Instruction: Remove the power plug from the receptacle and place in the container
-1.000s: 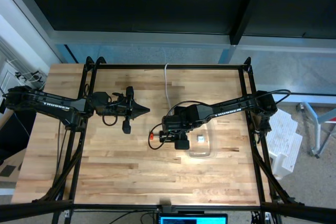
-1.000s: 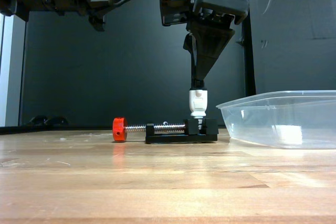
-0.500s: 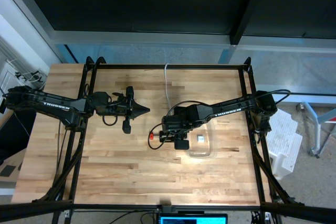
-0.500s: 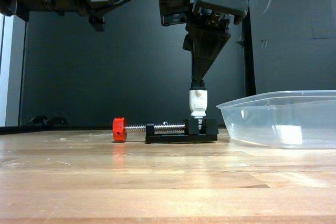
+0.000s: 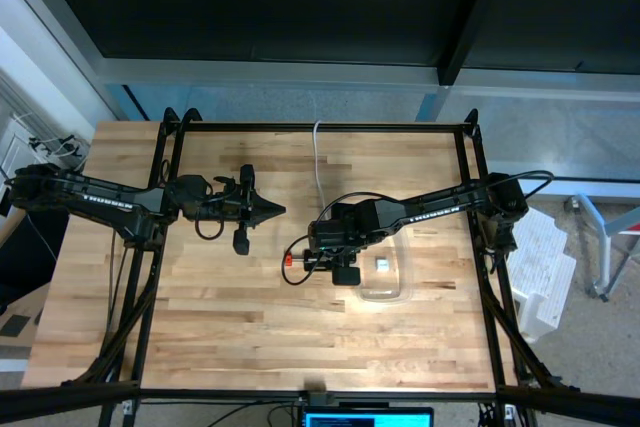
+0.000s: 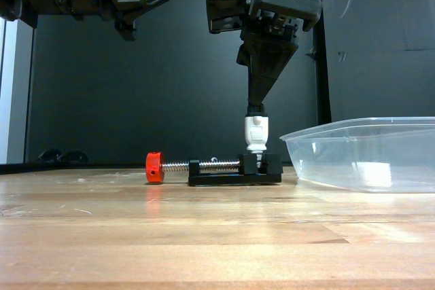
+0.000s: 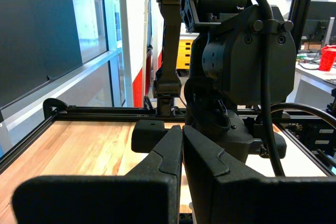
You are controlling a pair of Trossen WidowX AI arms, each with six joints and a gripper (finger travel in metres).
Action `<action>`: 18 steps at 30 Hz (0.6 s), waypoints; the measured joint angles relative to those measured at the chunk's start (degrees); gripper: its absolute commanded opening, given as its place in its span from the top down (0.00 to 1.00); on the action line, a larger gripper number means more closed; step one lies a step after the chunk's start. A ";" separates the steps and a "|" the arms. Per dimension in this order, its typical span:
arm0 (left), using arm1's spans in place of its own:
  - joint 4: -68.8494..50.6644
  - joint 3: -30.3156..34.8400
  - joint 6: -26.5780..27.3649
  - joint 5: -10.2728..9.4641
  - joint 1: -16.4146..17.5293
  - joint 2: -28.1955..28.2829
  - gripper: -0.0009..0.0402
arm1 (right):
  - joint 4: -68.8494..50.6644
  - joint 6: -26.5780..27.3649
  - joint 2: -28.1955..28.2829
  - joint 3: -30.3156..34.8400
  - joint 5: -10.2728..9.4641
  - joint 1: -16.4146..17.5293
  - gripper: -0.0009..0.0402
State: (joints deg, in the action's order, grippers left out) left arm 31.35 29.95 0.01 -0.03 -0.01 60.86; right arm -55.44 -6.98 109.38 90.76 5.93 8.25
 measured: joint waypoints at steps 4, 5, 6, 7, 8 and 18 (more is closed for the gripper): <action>0.00 0.00 0.00 -0.02 0.00 0.00 0.98 | 0.00 0.00 -0.07 0.00 0.00 0.00 0.98; 0.00 0.00 0.00 -0.02 0.00 0.00 0.98 | -0.02 0.00 -0.15 0.00 0.00 0.00 0.98; 0.00 0.00 0.00 0.00 0.00 0.00 0.98 | -0.02 0.00 -0.15 -0.02 0.00 0.00 0.98; 0.00 -0.02 0.02 -0.02 0.00 0.00 0.98 | -0.02 0.00 -0.24 -0.02 0.00 0.00 0.98; 0.00 0.00 0.00 -0.02 0.00 0.00 0.98 | -0.04 0.00 -0.26 -0.02 0.00 0.00 0.98; 0.00 0.00 0.02 -0.02 0.00 0.00 0.98 | -0.83 0.00 -1.75 -0.20 -0.11 0.00 0.98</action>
